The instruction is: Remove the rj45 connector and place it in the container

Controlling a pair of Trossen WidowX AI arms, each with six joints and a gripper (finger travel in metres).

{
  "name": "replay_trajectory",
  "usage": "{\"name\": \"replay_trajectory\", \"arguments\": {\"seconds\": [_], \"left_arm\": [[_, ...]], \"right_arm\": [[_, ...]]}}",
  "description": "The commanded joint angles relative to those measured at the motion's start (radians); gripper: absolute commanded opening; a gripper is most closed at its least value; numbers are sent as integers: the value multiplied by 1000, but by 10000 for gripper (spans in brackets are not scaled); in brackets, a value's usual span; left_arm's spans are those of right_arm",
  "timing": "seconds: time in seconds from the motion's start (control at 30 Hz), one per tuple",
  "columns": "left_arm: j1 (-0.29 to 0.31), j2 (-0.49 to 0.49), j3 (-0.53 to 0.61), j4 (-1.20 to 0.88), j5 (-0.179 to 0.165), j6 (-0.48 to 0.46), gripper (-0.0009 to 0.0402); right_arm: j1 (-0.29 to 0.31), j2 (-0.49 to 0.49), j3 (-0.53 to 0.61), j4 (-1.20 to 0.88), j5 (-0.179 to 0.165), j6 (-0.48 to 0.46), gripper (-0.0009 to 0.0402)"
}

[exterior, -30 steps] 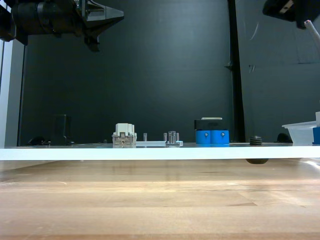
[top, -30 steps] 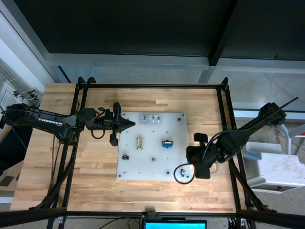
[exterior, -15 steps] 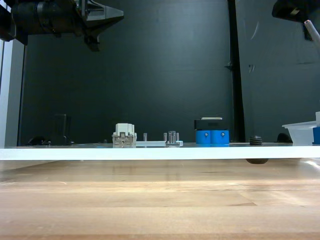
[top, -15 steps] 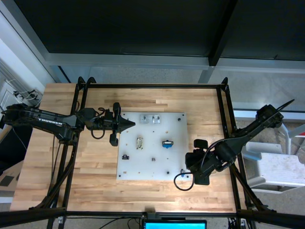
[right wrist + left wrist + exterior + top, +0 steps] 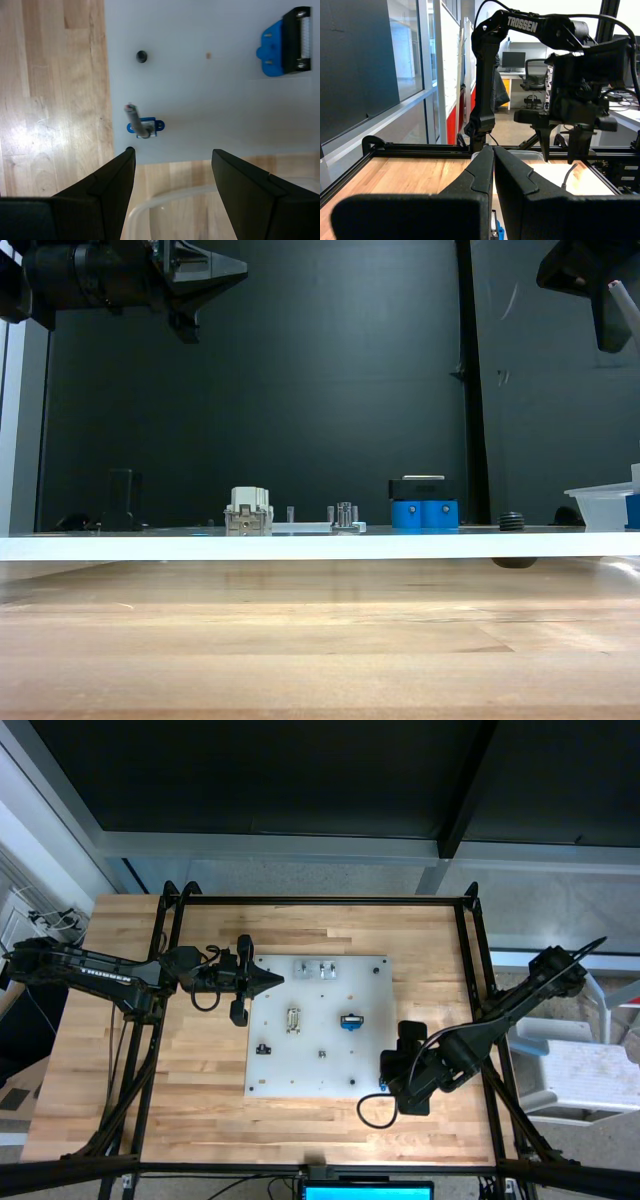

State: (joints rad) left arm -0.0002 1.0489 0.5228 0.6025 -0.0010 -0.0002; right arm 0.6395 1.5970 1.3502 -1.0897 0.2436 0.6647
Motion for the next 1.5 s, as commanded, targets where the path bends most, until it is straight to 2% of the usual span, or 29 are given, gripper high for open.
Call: {"name": "replay_trajectory", "arguments": {"seconds": [0.03, 0.2, 0.33, 0.8, 1.5], "left_arm": [[0, 0, 0, 0, 0, 0, 1], [0, 0, 0, 0, 0, 0, 1], [0, 0, 0, 0, 0, 0, 1], [0, 0, 0, 0, 0, 0, 1], [0, 0, 0, 0, 0, 0, 1]], "right_arm": [[0, 16, -2, 19, 0, -12, 213], [0, 31, -24, 64, -6, -19, 213], [0, 32, -64, 121, -27, -18, 213], [1, 32, -137, 198, -34, -19, 213], [-23, 33, -217, 306, -34, -70, 212]]}}
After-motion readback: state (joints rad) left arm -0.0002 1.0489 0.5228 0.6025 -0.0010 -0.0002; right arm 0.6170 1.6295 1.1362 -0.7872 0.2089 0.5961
